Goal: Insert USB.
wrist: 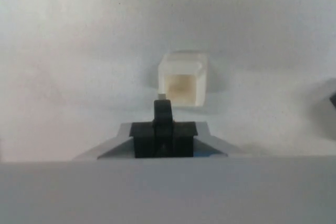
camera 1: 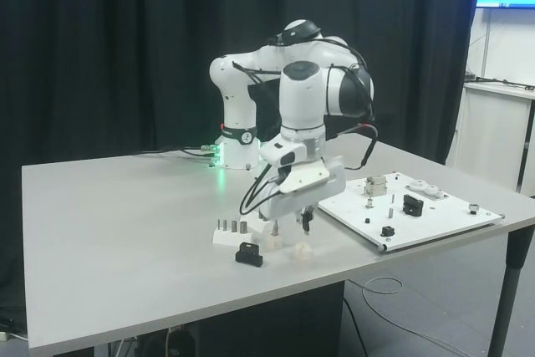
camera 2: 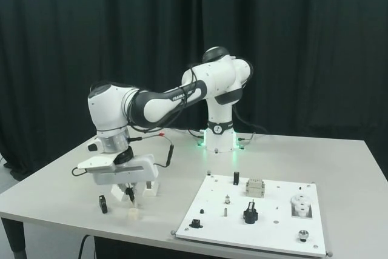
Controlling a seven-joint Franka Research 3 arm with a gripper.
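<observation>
Hand (wrist: 163,129) pressed nearly together, pinching a small black USB plug (wrist: 163,109) by its body, with the short tip left poking out below the fingertips. Hangs just above and slightly to one side of the white socket block (wrist: 182,80), not yet touching it.

Looks light and rigid: hard moulded plastic, narrow and flat-sided, with little to crush. Probably smooth enough to twist in the grip if pushed off-axis, so best held across the two broad flat faces, well back from the tip, which keeps the mating end free. Calls for a straight approach; any tilt risks jamming on the rim or tipping the block.

Seems loose on the counter (wrist: 63,51), that block: a small white cube with rounded edges and a square hollow open upward, matte, likely printed plastic. Light enough, by the look of it, to slide under a sideways nudge.

Beside the block, toward the arm's base, a low white holder (camera 1: 227,233) carrying a row of short grey pegs. Close by the block, near the counter's front edge, a small black part (camera 1: 248,253), angular and dull. Well apart from the block, on the far side from the holder, a flat white board (camera 1: 456,221) with several small black, grey and white fittings fixed on it.
</observation>
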